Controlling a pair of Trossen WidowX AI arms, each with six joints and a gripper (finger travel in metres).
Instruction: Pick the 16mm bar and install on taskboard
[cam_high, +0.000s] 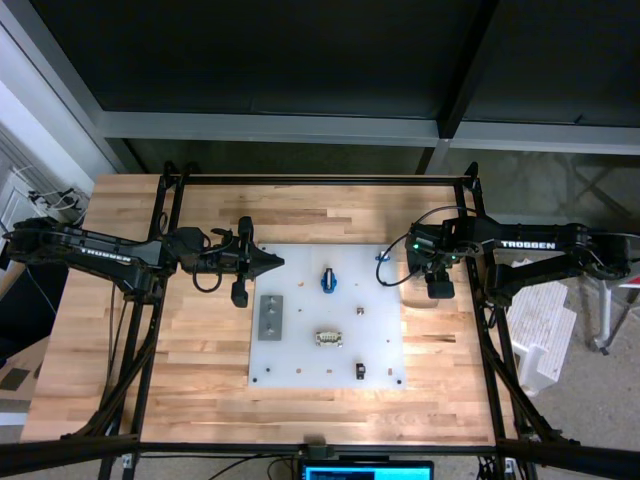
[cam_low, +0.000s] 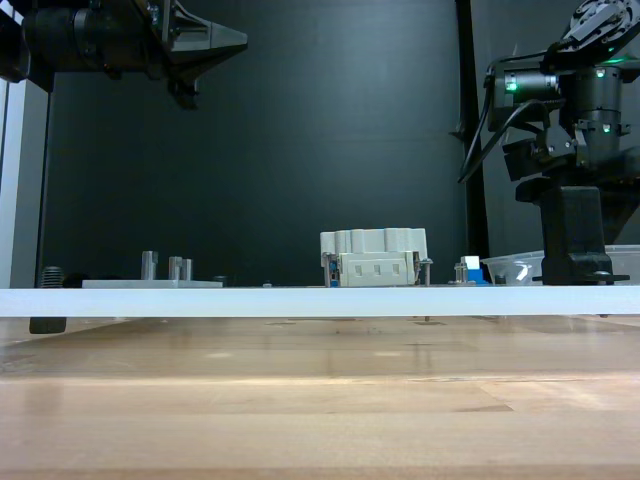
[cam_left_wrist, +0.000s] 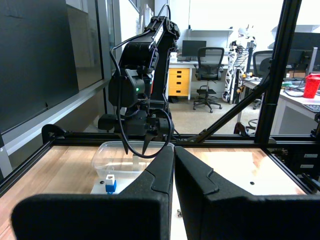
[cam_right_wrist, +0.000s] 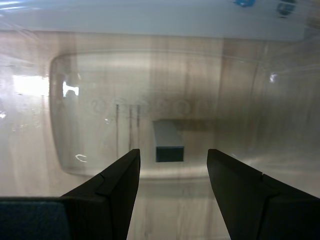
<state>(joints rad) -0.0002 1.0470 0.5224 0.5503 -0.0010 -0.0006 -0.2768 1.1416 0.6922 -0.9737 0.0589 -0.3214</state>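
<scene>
The bar (cam_right_wrist: 167, 139), a short dark rectangular piece, lies flat on the bottom of a clear plastic tray (cam_right_wrist: 56, 105). My right gripper (cam_right_wrist: 173, 153) hangs open just above it, one finger on each side and not touching it. From above, the right gripper (cam_high: 438, 289) points down beside the right edge of the white taskboard (cam_high: 300, 362). My left gripper (cam_high: 272, 262) is shut on nothing and held level, high over the taskboard's far left corner. In the left wrist view the left gripper (cam_left_wrist: 174, 149) aims across the board toward the right arm.
The taskboard carries a grey metal block (cam_high: 271, 315), a blue fitting (cam_high: 329, 280), a beige connector (cam_high: 328, 340) and a small dark part (cam_high: 360, 372). Black frame rails (cam_high: 320, 179) ring the wooden table. The clear tray (cam_low: 515, 266) sits at the board's right.
</scene>
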